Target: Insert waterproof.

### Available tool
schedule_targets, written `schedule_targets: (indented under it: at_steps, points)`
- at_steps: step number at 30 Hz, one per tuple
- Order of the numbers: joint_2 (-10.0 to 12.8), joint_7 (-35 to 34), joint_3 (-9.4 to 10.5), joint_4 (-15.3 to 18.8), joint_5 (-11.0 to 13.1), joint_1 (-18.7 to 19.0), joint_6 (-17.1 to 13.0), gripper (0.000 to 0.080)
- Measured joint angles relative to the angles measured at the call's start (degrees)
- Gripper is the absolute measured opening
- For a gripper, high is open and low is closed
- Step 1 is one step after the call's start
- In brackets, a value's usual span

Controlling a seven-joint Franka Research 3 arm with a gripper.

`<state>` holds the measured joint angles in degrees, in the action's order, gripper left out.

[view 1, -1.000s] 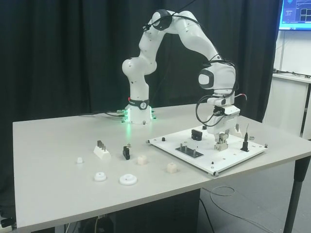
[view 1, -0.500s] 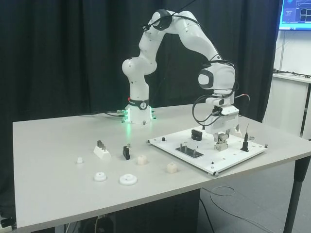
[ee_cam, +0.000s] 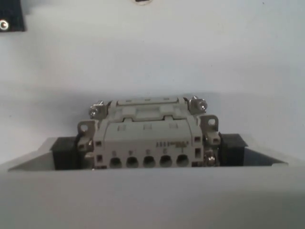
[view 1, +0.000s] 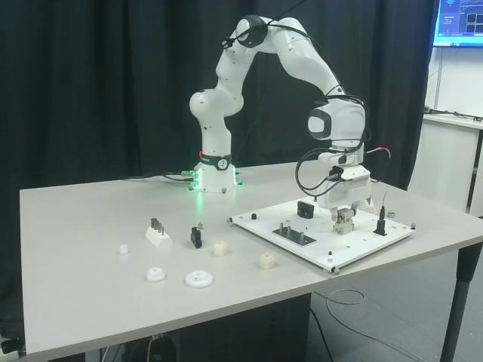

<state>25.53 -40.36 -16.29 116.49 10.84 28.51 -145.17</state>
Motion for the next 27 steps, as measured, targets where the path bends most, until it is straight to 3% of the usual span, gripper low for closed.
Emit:
schedule_targets:
  at_steps: [26, 27]
  points:
    - [0.1, 0.0, 0.01, -0.3, 0.0, 0.0, 0.3, 0.0647]
    - [0.1, 0.0, 0.0, -0.4, 0.0, 0.0, 0.6, 0.0767]
